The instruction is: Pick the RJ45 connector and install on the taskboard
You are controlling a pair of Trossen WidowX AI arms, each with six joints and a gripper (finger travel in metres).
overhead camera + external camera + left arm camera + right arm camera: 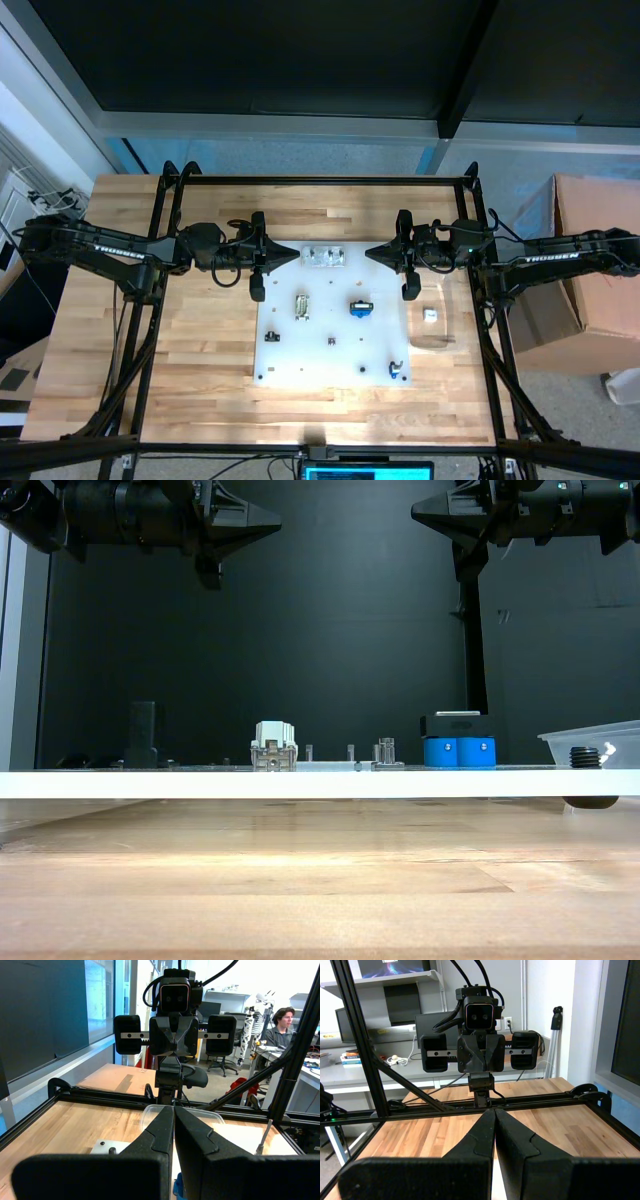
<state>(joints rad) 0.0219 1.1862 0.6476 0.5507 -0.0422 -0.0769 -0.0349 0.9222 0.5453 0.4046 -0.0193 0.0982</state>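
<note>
Over the white task board (300, 350) the left gripper (296, 255) and right gripper (368, 253) hover closed and empty; the small clear RJ45 connector, which I cannot locate, is likely light with a brittle latch, best gripped at its boot.

The wooden worktop (190, 340) carried a white board (300, 362) lying flat at its centre. A clear tray (446, 312) lay just beside the board's right edge.

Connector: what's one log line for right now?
left gripper: shut, raised over board far left | right gripper: shut, raised over board far right | connector: seems in jack
</note>
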